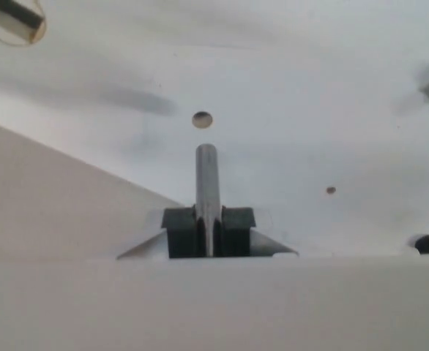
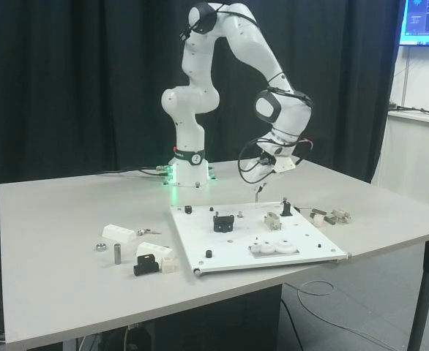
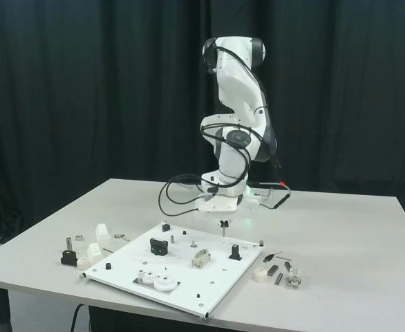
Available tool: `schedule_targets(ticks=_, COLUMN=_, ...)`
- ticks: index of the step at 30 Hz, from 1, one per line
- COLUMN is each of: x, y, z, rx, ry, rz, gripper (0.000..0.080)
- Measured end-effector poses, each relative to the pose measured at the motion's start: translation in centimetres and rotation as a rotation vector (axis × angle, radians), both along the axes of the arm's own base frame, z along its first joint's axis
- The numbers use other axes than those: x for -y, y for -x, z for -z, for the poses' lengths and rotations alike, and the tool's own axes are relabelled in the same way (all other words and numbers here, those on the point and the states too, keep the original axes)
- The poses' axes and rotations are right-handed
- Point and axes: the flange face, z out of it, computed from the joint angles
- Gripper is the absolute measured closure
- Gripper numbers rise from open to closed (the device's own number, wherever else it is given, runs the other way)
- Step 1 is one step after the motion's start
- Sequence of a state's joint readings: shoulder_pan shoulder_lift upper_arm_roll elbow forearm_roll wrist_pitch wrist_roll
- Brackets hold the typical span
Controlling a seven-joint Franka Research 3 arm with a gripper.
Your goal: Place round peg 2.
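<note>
The hand is clamped on round peg 2, which points straight down from its fingers, above the white board. A small round hole lies just beyond the peg's tip.

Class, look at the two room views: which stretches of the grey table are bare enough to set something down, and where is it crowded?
Bare: the grey table from its far edge to the small parts lying beside the white board, and the wide stretch beyond the loose pieces. Crowded: the board itself, both clusters, and around the arm's base with its cables.
</note>
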State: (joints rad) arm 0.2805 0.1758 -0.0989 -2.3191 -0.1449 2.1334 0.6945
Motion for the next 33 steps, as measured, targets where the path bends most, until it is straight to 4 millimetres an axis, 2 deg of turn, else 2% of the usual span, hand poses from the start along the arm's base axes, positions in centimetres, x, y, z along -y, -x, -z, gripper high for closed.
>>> schedule_targets(ticks=8, x=-0.04, y=-0.08, z=-0.89, rx=0.013, ry=-0.006, rz=0.001, gripper=0.0735)
schedule_targets(ticks=33, x=-0.06, y=-0.15, z=-1.07, rx=0.018, ry=-0.010, rz=-0.007, gripper=0.0735)
